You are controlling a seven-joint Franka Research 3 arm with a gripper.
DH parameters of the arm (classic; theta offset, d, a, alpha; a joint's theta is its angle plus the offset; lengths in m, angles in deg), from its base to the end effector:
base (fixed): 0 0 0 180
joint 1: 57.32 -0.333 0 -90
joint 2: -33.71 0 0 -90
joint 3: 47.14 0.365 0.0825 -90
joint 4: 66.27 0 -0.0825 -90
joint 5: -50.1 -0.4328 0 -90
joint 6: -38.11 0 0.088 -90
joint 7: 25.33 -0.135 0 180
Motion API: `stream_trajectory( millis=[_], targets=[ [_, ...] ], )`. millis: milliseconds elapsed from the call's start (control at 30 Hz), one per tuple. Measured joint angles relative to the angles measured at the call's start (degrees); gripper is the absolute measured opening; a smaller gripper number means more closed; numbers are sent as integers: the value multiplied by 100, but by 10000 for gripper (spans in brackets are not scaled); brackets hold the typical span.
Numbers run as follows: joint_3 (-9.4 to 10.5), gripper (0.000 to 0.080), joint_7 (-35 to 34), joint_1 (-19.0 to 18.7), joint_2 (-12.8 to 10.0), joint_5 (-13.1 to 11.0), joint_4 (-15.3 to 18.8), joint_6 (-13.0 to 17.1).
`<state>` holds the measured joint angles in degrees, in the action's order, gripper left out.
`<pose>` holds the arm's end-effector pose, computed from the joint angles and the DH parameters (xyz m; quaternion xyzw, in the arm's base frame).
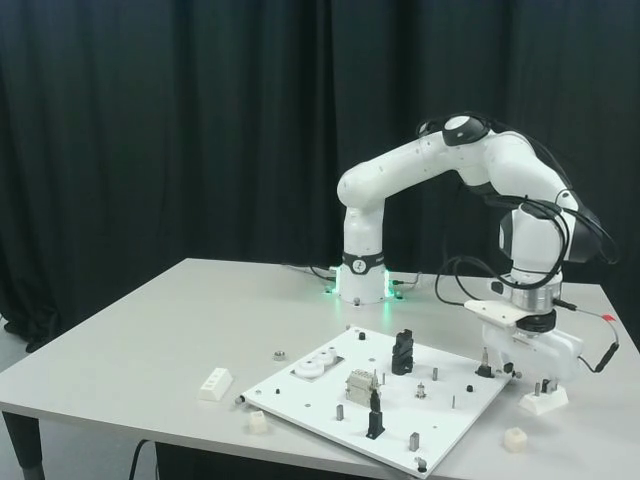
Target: Pick round peg 2.
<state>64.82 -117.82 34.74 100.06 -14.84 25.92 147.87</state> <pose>0.5821 0.4614 0.1916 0.7235 -0.6902 -0.0036 0.0107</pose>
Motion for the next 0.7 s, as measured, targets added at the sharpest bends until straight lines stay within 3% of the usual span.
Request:
stream_trajectory(
  millis=[500,533,700],
  targets=[
    [187,800,-167,-52,28,0,0,259],
    [192,706,-179,-55,31,0,0,269],
    [227,706,-224,-61,34,2,0,330]
  ],
)
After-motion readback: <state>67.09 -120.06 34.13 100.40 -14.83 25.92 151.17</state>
